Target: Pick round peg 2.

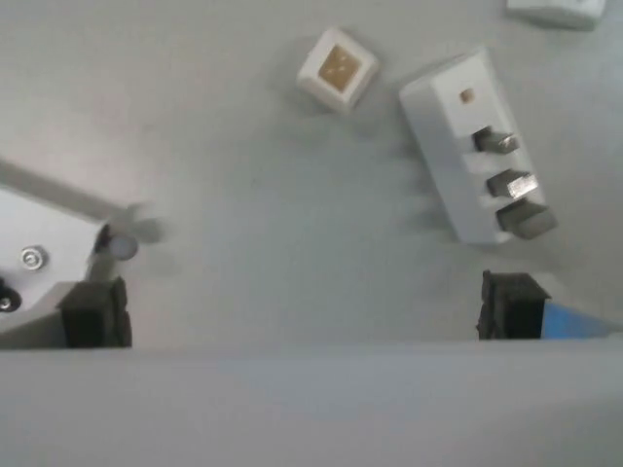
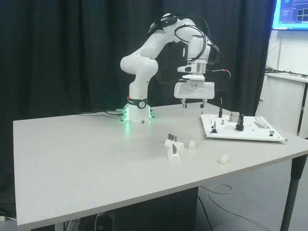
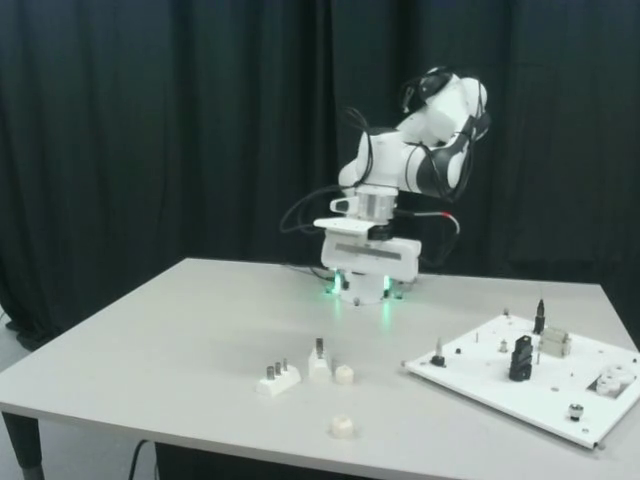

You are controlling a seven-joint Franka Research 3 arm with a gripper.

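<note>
My gripper [image 2: 193,104]: high above the table [image 2: 72,149], over its far side, between my base and the white board [image 3: 480,375]; nothing is between the fingers [image 1: 95,311], which stand wide apart.

Peg holder [image 1: 474,146]: a white block near the middle of the table toward the front edge, with three grey pegs standing in a row along it.

Round peg 2: I judge it to be one of those three pegs [image 1: 508,181], but I cannot tell which one carries that number, nor which are round.

Nearby pieces: a small white cube [image 1: 337,68] just beside the holder, a second small block [image 3: 320,362] with one peg, and a white cap [image 3: 343,426] nearer the front edge.

Step in hand: approach; the pick itself is not yet begun.

Next move: travel toward the front edge until the holder sits between my fingertips, align them across the chosen peg, then descend straight down so neighbouring pegs are not knocked.
</note>
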